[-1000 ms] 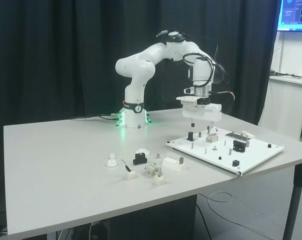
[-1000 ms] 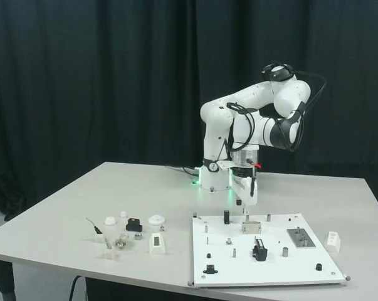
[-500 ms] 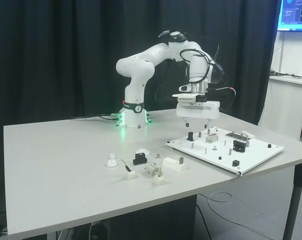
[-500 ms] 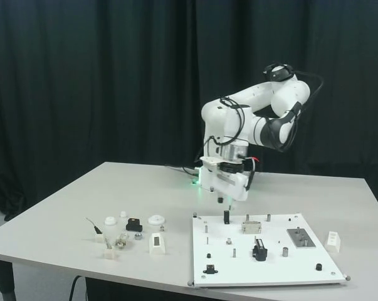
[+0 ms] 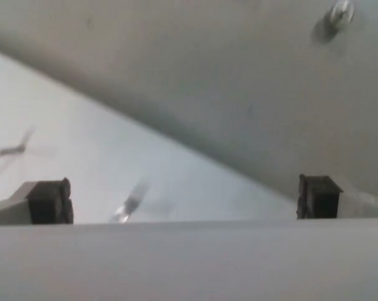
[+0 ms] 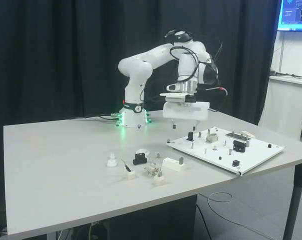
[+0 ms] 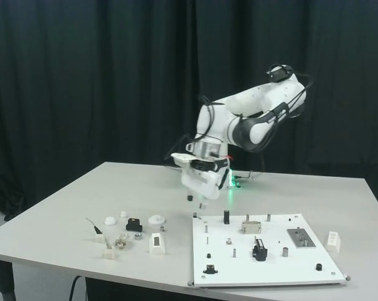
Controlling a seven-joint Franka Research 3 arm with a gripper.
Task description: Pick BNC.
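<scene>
Wrist view, claw: you are looking past the claw (image 5: 183, 199) with its two black fingertips (image 5: 47, 200) standing wide apart and holding nothing.
Wrist view, ground: a pale surface is meeting the grey counter (image 5: 239, 75) along a slanting edge; no BNC is showing here, so you are lacking a close check on the target.
First room view, claw: the claw (image 6: 183, 120) is hanging in the air near the corner of the white board (image 6: 251, 160), well apart from the loose parts.
First room view, BNC: you are looking for it in the cluster on the counter (image 6: 55, 150); I am taking the small metallic connector (image 6: 152, 170) to be the BNC, though it is too small to be sure.
First room view, risk: a black part (image 6: 139, 159) and a white block (image 6: 173, 164) are lying just beside it, so a slightly off descent is risking a grab on the wrong piece.
Second room view, claw: the claw (image 7: 195, 200) is tilting, not pointing straight down.
Second room view, BNC: the metallic connector (image 7: 121, 241) is sitting among its neighbours, close to a small white block (image 7: 108, 253).
Second room view, risk: a tilted approach is risking one fingertip nudging a neighbour or knocking the connector away, and a low sideways pass is risking a clip on the board's corner post (image 7: 195, 215).
</scene>
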